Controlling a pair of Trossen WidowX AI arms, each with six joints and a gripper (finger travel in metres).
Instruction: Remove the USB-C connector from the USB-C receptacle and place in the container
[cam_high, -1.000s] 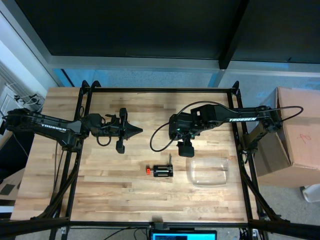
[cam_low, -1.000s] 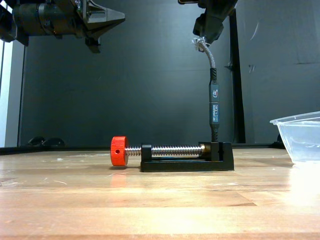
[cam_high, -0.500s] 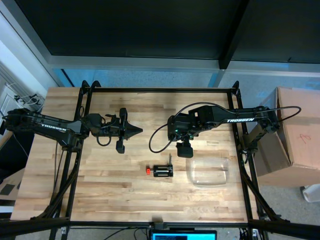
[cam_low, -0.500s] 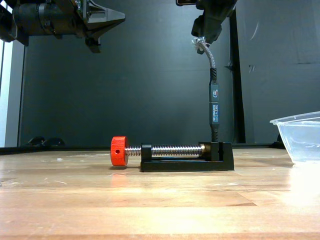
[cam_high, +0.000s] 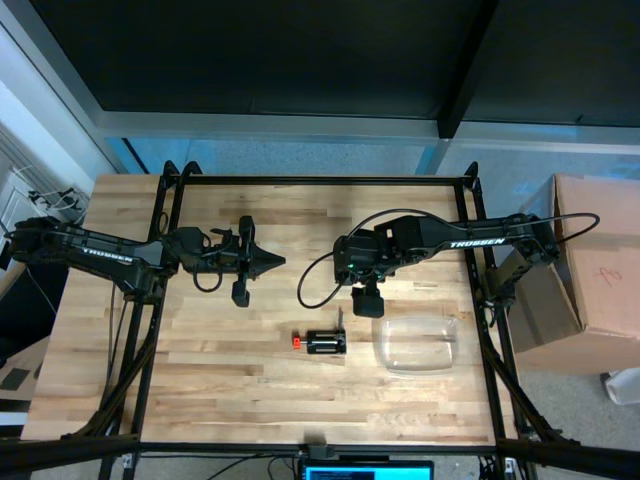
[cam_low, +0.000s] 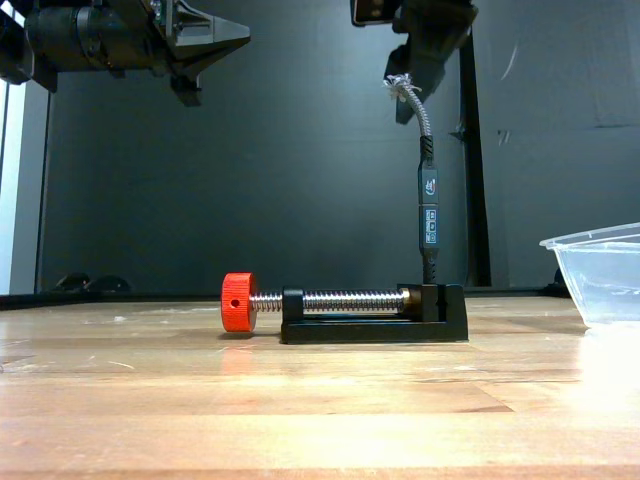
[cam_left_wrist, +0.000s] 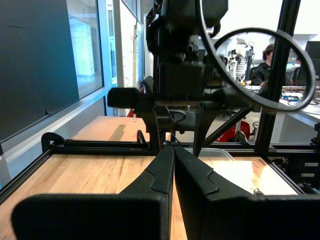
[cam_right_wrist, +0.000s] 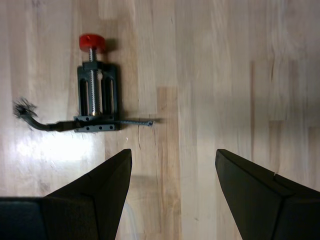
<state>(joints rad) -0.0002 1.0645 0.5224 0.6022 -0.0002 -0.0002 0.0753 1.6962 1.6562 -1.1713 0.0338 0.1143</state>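
Note:
The USB-C connector (cam_low: 428, 186) stands upright, plugged into the receptacle (cam_low: 432, 228), which a small black vise (cam_low: 375, 318) with a red knob (cam_low: 238, 301) clamps. Its frayed braided cable stub (cam_low: 412, 100) curves up and to the left. My right gripper (cam_low: 425, 45) hangs open above that stub, touching nothing. From the right wrist camera, the vise (cam_right_wrist: 96, 100) and connector (cam_right_wrist: 60, 125) lie below and off to one side of the open right gripper (cam_right_wrist: 172, 155). My left gripper (cam_high: 275, 262) is shut and empty, high at the left (cam_low: 240, 38). The clear container (cam_high: 416, 343) sits right of the vise.
A black frame (cam_high: 320, 181) borders the wooden table. A loose screw (cam_right_wrist: 135, 122) pokes out from the vise. A cardboard box (cam_high: 590, 270) stands off the table's right edge. The right arm's cable (cam_high: 315, 285) loops over the middle.
My right gripper has shifted slightly left above the cable stub. The connector, vise and left arm have not moved.

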